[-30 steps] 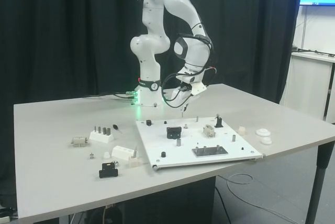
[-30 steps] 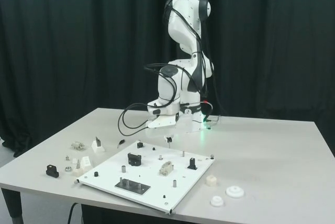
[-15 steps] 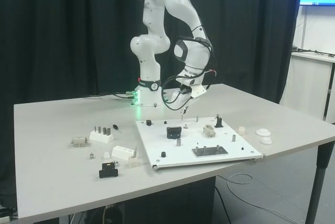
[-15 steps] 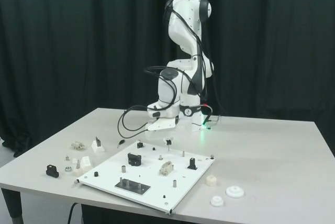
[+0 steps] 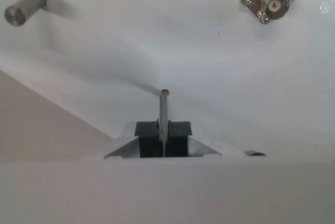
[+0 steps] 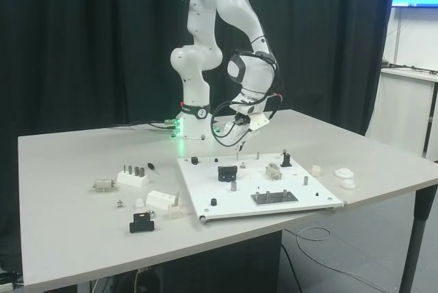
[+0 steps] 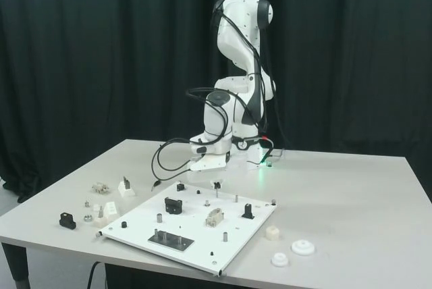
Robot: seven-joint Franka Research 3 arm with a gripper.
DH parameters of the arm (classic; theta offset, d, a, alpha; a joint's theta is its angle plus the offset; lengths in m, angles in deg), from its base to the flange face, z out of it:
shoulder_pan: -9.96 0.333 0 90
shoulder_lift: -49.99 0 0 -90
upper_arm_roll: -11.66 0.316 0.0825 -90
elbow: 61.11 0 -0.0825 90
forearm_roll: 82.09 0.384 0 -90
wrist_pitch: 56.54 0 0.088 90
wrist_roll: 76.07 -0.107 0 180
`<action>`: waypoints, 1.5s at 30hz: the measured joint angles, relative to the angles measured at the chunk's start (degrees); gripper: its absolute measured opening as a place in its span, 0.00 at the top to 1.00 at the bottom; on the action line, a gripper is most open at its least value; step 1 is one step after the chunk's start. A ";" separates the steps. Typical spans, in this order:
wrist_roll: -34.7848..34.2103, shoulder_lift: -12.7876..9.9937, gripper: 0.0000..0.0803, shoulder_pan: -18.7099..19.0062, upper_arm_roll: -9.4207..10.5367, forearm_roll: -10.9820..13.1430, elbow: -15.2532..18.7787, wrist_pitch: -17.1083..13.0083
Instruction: Insert round peg 1.
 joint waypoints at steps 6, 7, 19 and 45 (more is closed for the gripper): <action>0.00 -0.24 0.96 0.00 0.00 -0.28 0.00 -0.07; 0.00 -0.27 0.96 0.00 0.00 -0.28 0.00 -0.08; 0.00 -0.34 0.96 0.00 0.00 -0.28 0.00 -0.14; -0.06 -1.51 0.96 0.00 0.28 -0.24 0.10 -1.84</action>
